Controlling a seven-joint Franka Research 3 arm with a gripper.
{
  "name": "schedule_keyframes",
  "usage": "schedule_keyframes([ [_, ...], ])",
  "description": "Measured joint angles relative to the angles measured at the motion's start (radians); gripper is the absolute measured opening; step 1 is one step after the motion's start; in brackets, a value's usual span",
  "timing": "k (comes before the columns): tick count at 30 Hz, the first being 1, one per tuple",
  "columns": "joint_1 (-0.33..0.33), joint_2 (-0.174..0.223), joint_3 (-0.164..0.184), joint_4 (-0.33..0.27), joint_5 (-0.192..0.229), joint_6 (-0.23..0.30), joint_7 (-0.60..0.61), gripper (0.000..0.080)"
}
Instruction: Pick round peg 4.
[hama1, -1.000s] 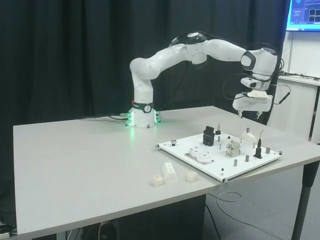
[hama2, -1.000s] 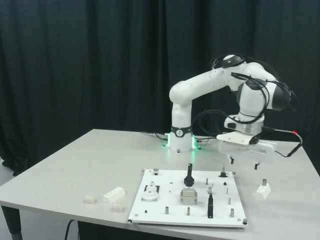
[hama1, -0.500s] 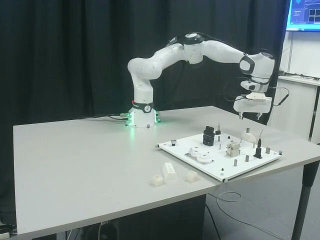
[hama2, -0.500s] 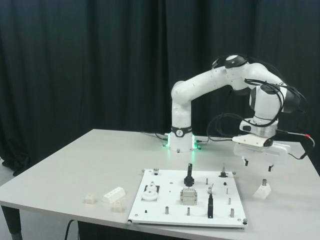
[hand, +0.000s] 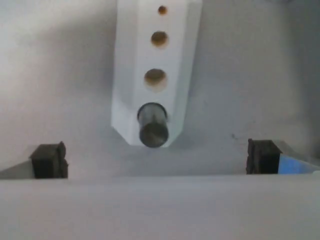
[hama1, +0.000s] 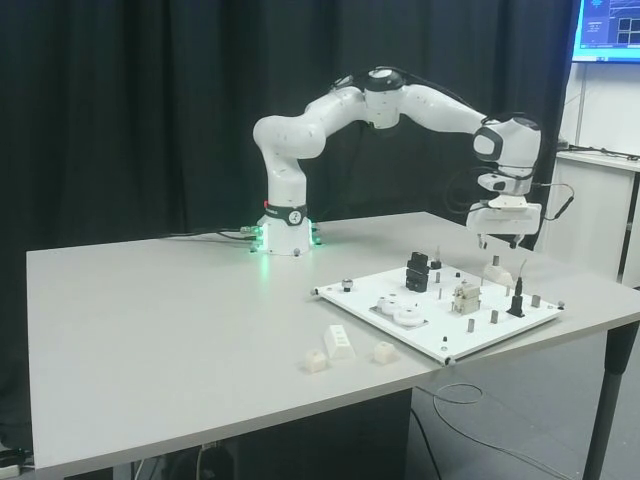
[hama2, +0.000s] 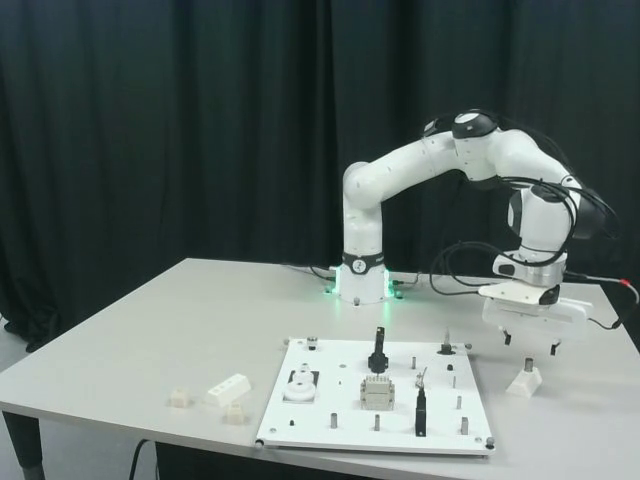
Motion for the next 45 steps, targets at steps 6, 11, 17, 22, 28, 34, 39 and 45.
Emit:
schedule_keyframes([
  [6,0.019,0.0,0.025,-0.02,0.005,0.061,0.02,0.08],
  [11,0.027,0.0,0.043,-0.029,0.006,0.099,0.027,0.08],
  [17,0.03,0.001,0.065,-0.038,0.015,0.134,0.03,0.08],
  [22,0.03,0.001,0.081,-0.044,0.025,0.163,0.033,0.08],
  [28,0.03,0.001,0.092,-0.047,0.026,0.183,0.038,0.08],
  [34,0.03,0.001,0.093,-0.05,0.026,0.191,0.038,0.067],
  [39,0.03,0.001,0.093,-0.052,0.026,0.194,0.038,0.0328],
  [45,0.03,0.001,0.093,-0.055,0.025,0.198,0.038,0.017],
])
